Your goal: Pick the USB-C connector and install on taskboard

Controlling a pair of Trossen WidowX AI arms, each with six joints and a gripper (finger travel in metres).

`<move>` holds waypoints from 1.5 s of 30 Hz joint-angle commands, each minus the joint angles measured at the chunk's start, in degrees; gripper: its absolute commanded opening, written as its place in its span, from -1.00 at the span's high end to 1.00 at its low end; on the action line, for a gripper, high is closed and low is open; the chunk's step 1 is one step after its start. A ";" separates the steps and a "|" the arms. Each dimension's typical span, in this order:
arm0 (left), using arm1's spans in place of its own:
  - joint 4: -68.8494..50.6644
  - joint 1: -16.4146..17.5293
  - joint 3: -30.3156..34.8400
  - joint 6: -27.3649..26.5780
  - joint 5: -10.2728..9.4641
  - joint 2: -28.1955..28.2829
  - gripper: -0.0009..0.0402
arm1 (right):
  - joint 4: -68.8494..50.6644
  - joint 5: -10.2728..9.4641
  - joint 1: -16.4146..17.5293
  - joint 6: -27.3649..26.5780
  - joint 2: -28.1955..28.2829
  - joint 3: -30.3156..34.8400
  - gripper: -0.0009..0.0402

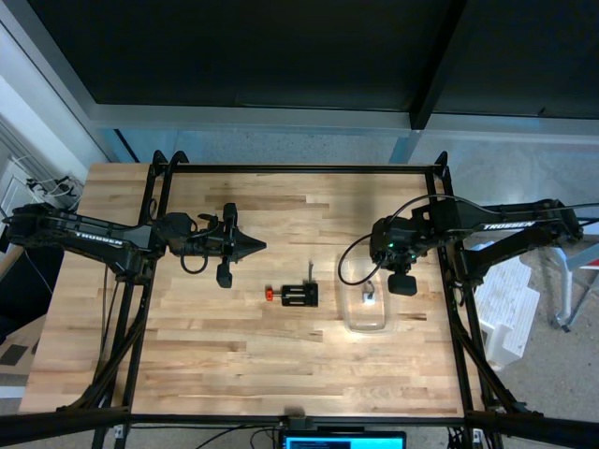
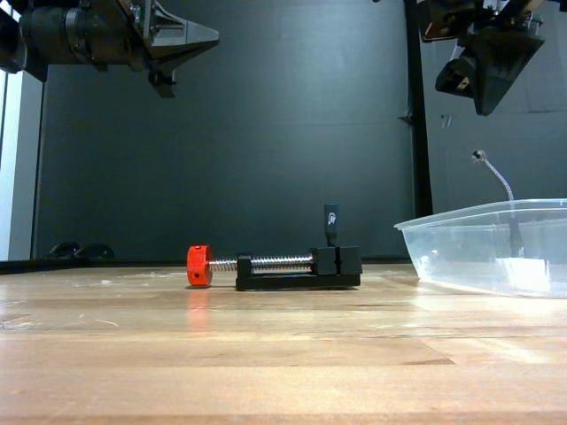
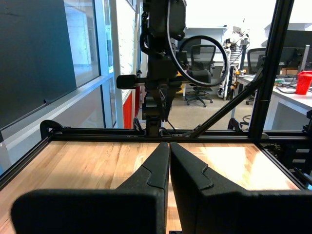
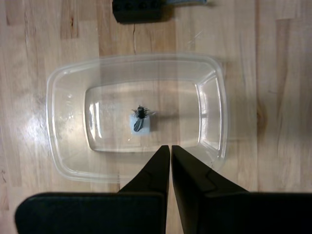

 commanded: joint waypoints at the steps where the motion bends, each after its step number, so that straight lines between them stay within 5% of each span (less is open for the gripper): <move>1: 0.02 0.02 0.02 0.00 0.02 0.00 0.96 | -0.02 0.50 1.01 0.39 0.98 -0.04 0.80; 12: 0.02 0.00 0.02 0.00 0.02 0.00 0.96 | -0.72 0.63 3.63 2.86 4.35 -0.11 0.34; 16: 0.02 0.00 0.02 0.00 0.02 0.00 0.96 | -0.66 4.96 5.53 3.91 5.40 -0.31 0.12; 22: 0.02 0.02 0.02 0.00 0.02 0.00 0.96 | 1.11 4.87 6.54 4.74 5.40 -1.99 -0.13; 45: 0.02 0.00 0.02 0.00 0.02 0.00 0.96 | 7.89 4.96 10.12 8.68 9.46 -7.78 -0.13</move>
